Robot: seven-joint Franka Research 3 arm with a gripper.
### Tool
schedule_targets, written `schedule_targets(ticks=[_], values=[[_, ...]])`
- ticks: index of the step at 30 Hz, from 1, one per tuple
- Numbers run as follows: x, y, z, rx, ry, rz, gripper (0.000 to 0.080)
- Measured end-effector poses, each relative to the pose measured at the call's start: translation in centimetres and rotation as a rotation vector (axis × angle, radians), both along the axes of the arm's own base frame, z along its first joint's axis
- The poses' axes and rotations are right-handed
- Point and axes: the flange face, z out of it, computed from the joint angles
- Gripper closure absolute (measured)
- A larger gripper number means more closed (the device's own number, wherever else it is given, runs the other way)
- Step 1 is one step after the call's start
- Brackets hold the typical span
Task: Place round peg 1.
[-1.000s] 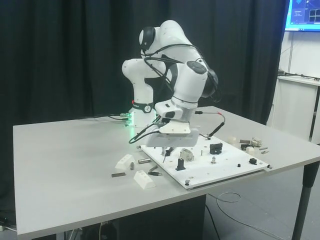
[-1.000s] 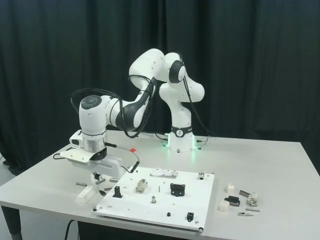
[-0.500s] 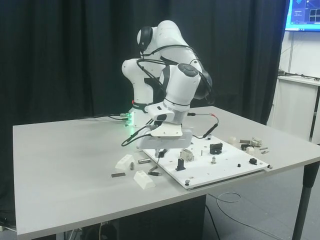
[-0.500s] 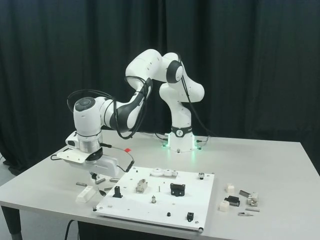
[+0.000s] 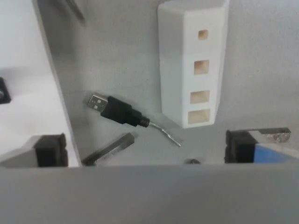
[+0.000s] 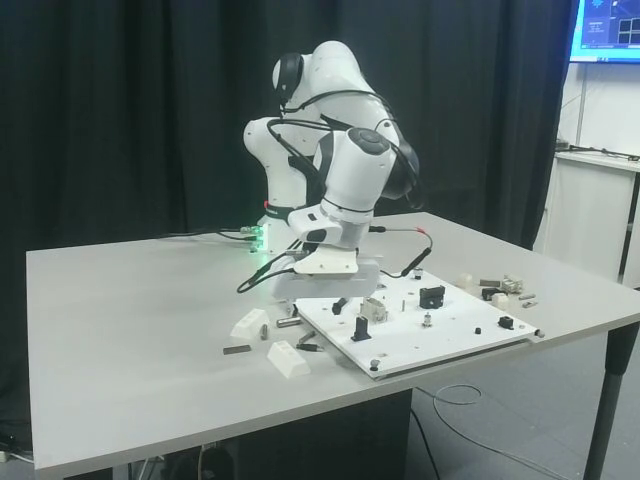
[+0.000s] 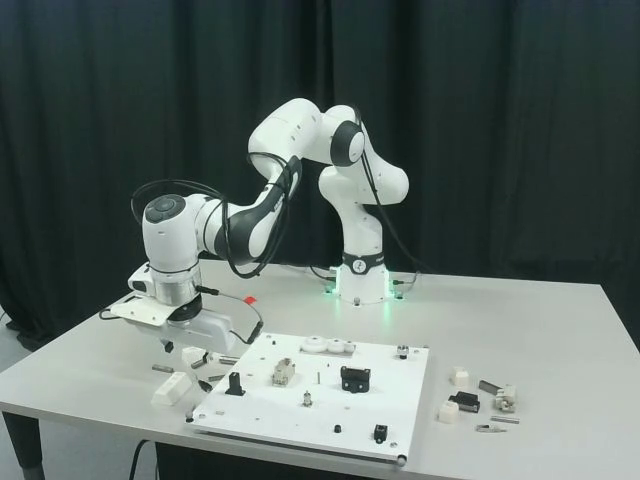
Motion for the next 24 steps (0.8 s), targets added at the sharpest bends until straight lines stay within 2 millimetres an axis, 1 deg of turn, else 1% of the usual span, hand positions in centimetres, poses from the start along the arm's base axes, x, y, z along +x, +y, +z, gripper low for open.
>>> schedule_targets(ticks=[6,7,24], values=[[-0.03,-0.11,0.02,0.003,-0.002,-0.005,0.0159],[-0.04,-0.12,0.02,0.004,-0.002,-0.006,0.0011],[-0.13,-0.43,0.0,0.012,-0.008,-0.02,0.0003]])
